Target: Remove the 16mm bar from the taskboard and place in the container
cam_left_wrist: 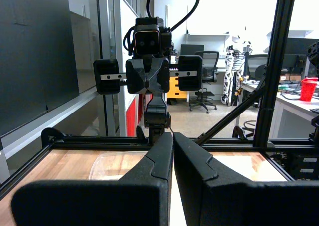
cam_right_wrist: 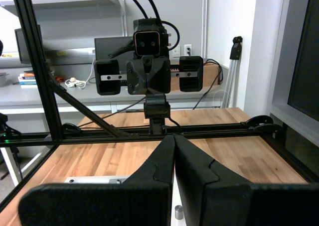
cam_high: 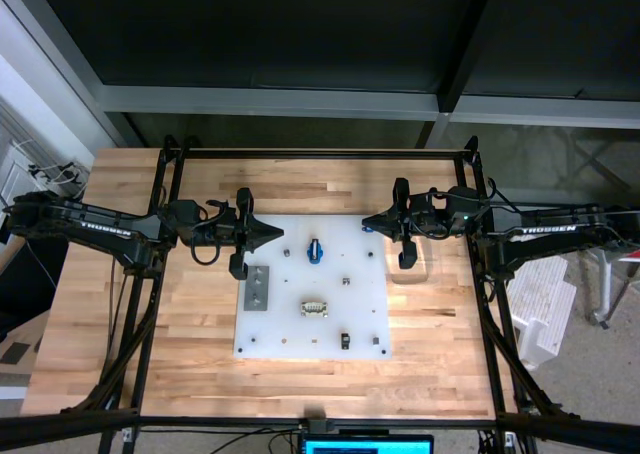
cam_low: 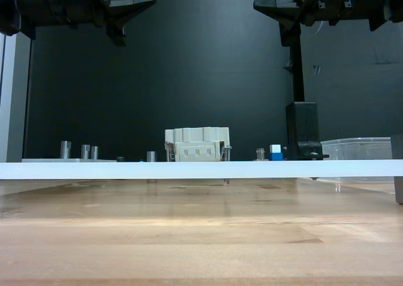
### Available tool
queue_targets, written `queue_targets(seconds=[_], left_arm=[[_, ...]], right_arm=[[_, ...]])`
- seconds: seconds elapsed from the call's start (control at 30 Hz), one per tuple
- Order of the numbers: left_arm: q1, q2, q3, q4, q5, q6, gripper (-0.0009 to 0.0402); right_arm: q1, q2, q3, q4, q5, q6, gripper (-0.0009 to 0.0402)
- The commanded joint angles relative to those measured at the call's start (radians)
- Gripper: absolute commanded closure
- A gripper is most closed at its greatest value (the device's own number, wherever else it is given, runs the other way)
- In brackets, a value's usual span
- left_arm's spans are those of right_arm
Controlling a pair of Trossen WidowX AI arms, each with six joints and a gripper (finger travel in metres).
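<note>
Left claw (cam_high: 277, 234): hanging high above the far left part of the taskboard (cam_high: 340, 319) and pointing inward toward the other arm. In the left wrist view its fingers (cam_left_wrist: 159, 151) are pressing together, gripping nothing.

Right claw (cam_high: 366, 224): hanging at about the same height above the board's far right corner, pointing inward. In the right wrist view its fingers (cam_right_wrist: 162, 154) are meeting along their length, with nothing held between them.

Taskboard: lying flat on the wooden tabletop (cam_high: 120, 304) between the two arms, clear of both claws.

Fixtures: a blue knob (cam_high: 315, 249) is sitting near the board's far middle, a grey block (cam_high: 258, 292) is lying by its left edge, and a silver connector (cam_high: 314, 309) is sitting near the centre.

16mm bar: several small metal posts (cam_low: 65, 148) are standing upright on the board in the low view. I cannot tell which of them is the bar.

Container (cam_high: 432, 274): resting on the tabletop just beside the board's right edge, toward the far end and under the right arm's wrist.
</note>
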State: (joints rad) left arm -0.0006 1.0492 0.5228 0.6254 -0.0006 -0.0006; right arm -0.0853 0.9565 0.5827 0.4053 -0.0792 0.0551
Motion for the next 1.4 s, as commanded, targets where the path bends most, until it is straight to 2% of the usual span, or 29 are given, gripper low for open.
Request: queue_targets(seconds=[0.03,0.4,0.5,0.6,0.73,0.77,0.97,1.23,1.4], left_arm=[[0.001,0.0,0.0,0.0,0.0,0.0,0.0393],[0.0,0.0,0.0,0.0,0.0,0.0,0.0393],[0.0,0.0,0.0,0.0,0.0,0.0,0.0393],[0.001,0.0,0.0,0.0,0.0,0.0,0.0393],[0.001,0.0,0.0,0.0,0.0,0.0,0.0393],[0.0,0.0,0.0,0.0,0.0,0.0,0.0393],[0.001,0.0,0.0,0.0,0.0,0.0,0.0393],[0.0,0.0,0.0,0.0,0.0,0.0,0.0393],[0.0,0.0,0.0,0.0,0.0,0.0,0.0393]], right_arm=[[0.001,0.0,0.0,0.0,0.0,0.0,0.0393],[0.001,0.0,0.002,-0.001,0.0,0.001,0.0393],[0.009,-0.001,0.03,-0.057,0.0,0.04,0.0393],[0.042,0.0,0.083,-0.202,0.012,0.008,0.0393],[0.078,0.001,0.146,-0.38,0.012,0.013,0.0393],[0.089,0.001,0.163,-0.431,0.022,0.016,0.0393],[0.192,0.001,0.236,-0.703,0.142,0.049,0.0393],[0.292,0.011,0.267,-0.819,0.142,0.178,0.0393],[0.352,0.082,0.327,-0.956,0.141,0.231,0.0393]])
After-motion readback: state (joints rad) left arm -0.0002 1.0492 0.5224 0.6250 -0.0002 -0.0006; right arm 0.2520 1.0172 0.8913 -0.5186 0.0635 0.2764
